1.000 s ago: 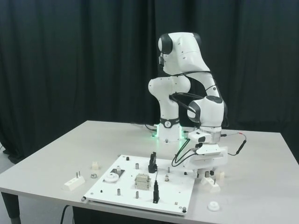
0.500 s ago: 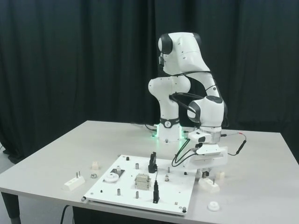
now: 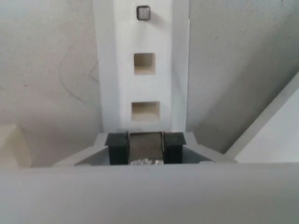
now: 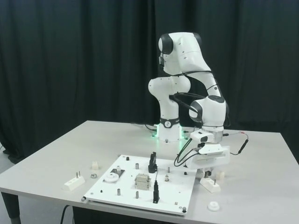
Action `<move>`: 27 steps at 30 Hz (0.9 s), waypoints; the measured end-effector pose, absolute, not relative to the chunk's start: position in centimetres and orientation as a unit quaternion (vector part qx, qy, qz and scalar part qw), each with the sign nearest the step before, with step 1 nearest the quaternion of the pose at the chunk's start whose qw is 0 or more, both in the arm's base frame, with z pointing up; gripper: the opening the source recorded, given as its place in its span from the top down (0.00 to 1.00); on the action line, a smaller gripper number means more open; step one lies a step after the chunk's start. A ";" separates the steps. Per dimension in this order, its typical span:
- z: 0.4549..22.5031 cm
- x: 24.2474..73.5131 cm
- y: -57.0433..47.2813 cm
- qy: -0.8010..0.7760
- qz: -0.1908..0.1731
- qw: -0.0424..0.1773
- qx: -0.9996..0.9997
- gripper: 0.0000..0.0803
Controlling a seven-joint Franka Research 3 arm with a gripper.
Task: Pick square peg 4.
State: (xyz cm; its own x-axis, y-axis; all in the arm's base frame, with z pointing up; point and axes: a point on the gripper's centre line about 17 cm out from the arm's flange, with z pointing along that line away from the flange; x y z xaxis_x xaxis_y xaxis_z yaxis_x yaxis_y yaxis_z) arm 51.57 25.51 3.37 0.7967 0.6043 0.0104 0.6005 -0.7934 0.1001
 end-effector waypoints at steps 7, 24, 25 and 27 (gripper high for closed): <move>4.0 51.4 26.3 0.314 0.018 0.046 0.948 0.81; 7.5 51.1 26.9 0.310 0.008 0.056 0.949 0.81; 7.7 51.1 26.9 0.310 0.008 0.057 0.949 0.81; 8.0 51.1 26.8 0.309 0.007 0.057 0.949 0.81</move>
